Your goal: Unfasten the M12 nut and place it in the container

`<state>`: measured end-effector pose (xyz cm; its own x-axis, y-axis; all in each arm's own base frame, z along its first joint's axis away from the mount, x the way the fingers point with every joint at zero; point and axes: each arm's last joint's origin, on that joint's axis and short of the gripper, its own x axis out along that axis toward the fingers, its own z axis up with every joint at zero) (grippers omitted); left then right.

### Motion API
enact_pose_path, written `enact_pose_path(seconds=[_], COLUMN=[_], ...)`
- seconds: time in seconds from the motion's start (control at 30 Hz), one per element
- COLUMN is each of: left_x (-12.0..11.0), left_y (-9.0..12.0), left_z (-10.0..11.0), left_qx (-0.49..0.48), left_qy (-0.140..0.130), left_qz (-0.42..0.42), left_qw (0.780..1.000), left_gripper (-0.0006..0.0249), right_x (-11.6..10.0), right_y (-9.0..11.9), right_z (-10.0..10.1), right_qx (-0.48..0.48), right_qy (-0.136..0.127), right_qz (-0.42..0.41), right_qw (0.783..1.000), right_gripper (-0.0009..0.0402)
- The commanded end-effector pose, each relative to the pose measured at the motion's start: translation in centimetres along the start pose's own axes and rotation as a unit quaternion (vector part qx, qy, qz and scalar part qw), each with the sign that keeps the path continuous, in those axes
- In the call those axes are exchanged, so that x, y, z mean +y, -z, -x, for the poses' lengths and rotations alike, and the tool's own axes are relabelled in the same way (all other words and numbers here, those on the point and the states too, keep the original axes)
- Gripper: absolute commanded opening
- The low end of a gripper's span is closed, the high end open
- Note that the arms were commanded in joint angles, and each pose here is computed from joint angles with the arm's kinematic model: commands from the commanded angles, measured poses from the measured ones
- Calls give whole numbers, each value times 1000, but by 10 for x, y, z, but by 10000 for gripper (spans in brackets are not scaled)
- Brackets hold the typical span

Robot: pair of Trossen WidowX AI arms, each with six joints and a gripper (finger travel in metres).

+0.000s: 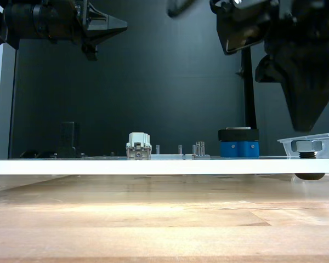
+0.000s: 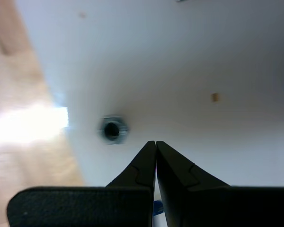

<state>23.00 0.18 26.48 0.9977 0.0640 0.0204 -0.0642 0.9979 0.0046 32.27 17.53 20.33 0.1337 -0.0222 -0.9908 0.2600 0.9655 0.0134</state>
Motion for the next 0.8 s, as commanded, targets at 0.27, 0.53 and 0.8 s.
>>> enact_pose_path(seconds=[0.27,0.53,0.8], left_x=[0,0,0], left_y=[0,0,0], left_z=[0,0,0], left_qx=[1,-1,-1], left_qy=[0,0,0], left_qz=[0,0,0], left_qw=[1000,1000,1000], left_gripper=[0,0,0], right_x=[8,5,7], right_y=[-4,-8,-9], right_z=[23,23,19], right_qx=[34,-2,4], right_qy=[-73,-34,-35], right_qz=[21,-78,-192], right_qw=[997,996,981], right_gripper=[0,5,128])
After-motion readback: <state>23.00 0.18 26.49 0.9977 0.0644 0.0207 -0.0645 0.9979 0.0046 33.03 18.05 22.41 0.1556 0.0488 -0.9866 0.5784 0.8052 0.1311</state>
